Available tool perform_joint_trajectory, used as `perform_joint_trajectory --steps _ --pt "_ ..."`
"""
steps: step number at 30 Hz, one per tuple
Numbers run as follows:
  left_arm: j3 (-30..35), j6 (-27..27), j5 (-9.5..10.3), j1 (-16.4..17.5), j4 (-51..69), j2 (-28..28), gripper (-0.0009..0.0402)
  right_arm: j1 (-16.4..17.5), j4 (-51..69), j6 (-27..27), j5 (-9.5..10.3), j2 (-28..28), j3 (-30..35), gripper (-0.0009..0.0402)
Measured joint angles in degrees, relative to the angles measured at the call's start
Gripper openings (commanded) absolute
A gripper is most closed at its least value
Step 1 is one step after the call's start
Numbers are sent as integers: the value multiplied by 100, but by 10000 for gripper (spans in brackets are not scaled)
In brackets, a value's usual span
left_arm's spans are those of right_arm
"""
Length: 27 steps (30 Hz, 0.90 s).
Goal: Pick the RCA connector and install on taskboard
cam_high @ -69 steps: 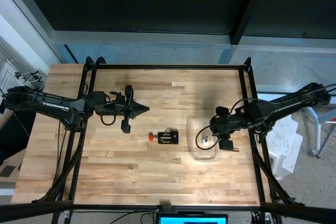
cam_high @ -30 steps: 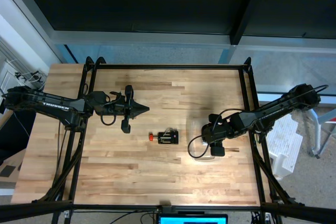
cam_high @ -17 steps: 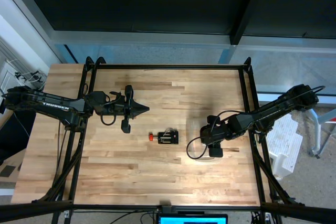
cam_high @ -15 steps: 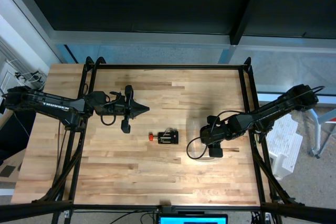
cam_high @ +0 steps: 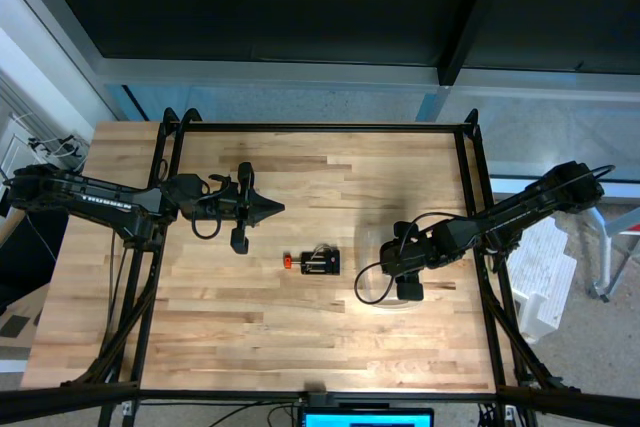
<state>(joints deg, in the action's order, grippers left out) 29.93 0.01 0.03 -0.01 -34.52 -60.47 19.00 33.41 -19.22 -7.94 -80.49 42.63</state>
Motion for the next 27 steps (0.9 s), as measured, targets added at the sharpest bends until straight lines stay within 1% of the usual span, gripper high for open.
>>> perform_joint_trajectory --steps 3,14,27 --pt "2 -2 2 0 0 0 0 0 -2 -9 2 0 0 192" --pt "0 -2 0 0 0 0 0 0 17 -26 0 0 0 131" --pt "0 -2 0 0 0 0 0 0 22 -33 0 0 2 75"
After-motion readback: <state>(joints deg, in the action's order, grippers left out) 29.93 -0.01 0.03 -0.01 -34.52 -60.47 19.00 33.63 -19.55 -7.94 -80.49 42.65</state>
